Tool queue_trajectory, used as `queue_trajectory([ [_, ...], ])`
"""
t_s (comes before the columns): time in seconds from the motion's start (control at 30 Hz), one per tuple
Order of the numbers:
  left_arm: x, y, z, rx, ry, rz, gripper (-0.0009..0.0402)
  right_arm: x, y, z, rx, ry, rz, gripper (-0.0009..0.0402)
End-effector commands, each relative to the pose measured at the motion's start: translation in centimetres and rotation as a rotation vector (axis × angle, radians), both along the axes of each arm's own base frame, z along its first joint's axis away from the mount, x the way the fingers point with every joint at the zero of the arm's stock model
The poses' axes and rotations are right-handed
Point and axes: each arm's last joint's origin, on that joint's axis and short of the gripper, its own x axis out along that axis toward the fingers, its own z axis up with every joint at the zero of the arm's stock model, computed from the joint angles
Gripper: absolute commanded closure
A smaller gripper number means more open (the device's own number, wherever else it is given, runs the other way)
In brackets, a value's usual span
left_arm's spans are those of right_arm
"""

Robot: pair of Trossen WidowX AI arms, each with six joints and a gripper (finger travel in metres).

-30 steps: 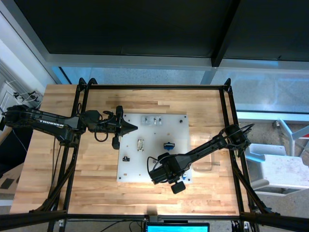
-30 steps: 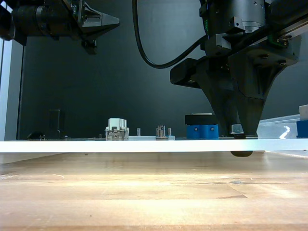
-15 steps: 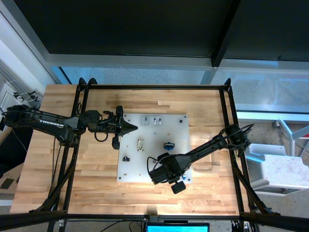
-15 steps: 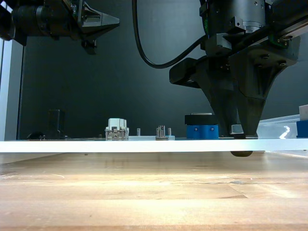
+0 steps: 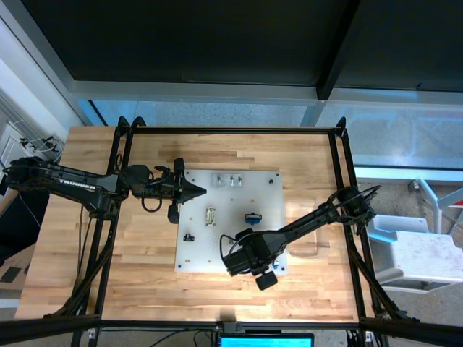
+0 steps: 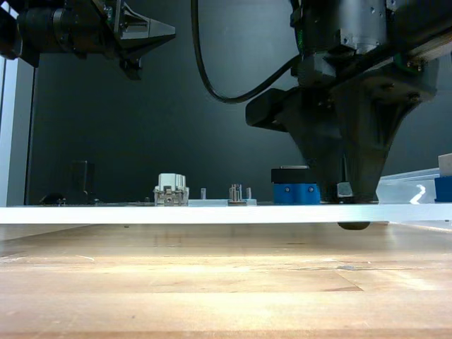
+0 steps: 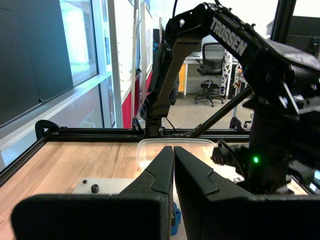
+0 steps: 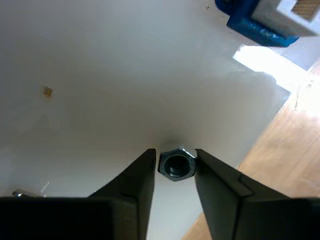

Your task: Pick the M12 fastener and fasten on the M12 threads

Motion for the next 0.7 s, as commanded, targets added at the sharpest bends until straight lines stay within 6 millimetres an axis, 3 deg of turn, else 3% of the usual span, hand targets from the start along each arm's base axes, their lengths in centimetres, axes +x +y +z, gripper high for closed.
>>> queue_trajectory([
  [0.03,0.0,0.0,0.0,0.000,0.000,0.000,0.0393,-0.2,0.0,0.4,0.004,0.002,-0.009,0.0243],
  [0.27,0.0,0.0,0.0,0.000,-0.001,0.000,0.0393,-0.4,0.1,1.3,0.022,-0.014,-0.003,0.0211],
  [0.7,0.0,0.0,0.0,0.000,-0.001,0.000,0.0393,-1.8,-0.3,6.3,0.116,-0.115,0.029,0.0208],
])
